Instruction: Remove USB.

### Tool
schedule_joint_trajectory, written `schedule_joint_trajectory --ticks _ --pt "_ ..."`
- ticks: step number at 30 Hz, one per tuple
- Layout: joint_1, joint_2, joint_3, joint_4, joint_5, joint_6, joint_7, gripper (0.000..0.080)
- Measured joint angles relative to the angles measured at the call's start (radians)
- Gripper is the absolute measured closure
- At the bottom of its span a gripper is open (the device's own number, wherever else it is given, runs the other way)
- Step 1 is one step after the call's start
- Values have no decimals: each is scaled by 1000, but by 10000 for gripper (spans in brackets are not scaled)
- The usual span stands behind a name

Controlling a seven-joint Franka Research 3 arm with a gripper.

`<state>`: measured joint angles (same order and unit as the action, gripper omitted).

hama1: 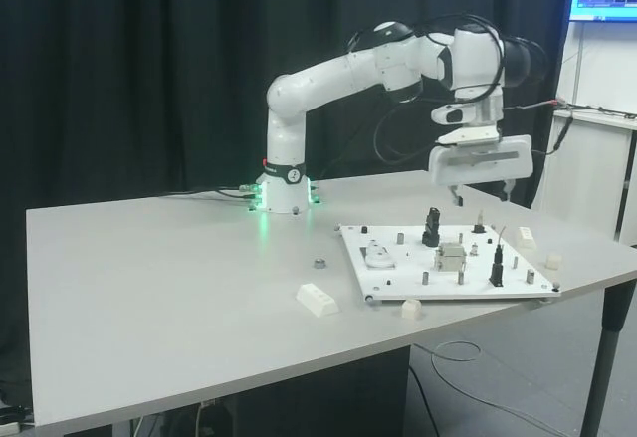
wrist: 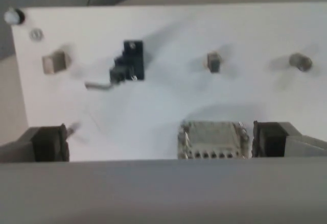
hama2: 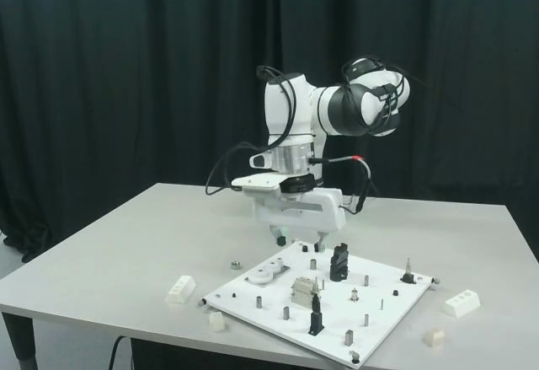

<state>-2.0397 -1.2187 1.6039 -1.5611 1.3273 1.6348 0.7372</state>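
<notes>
Grey table (hama1: pixel 149 268) carries the white board (hama2: pixel 278 307); the open, empty gripper (hama1: pixel 482 196) hovers above, USB plug (wrist: pixel 127 63) upright below.

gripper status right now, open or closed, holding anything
Gripper: open, holding nothing, its fingers spread wide above the white board.

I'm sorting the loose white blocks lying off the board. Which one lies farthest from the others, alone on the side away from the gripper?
The white block lying on the grey table beside the small nut. The other white blocks sit near the white board corners.
</notes>
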Motion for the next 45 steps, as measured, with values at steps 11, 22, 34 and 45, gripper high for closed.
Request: schedule_joint_trajectory --ticks 11,22,34,45 --pt "-75 -2 69 87 10 0 26 3" --pt "-75 -15 103 90 48 12 35 3" --pt "-75 -30 137 99 49 66 43 3" --pt "-75 -42 144 102 49 76 43 3"
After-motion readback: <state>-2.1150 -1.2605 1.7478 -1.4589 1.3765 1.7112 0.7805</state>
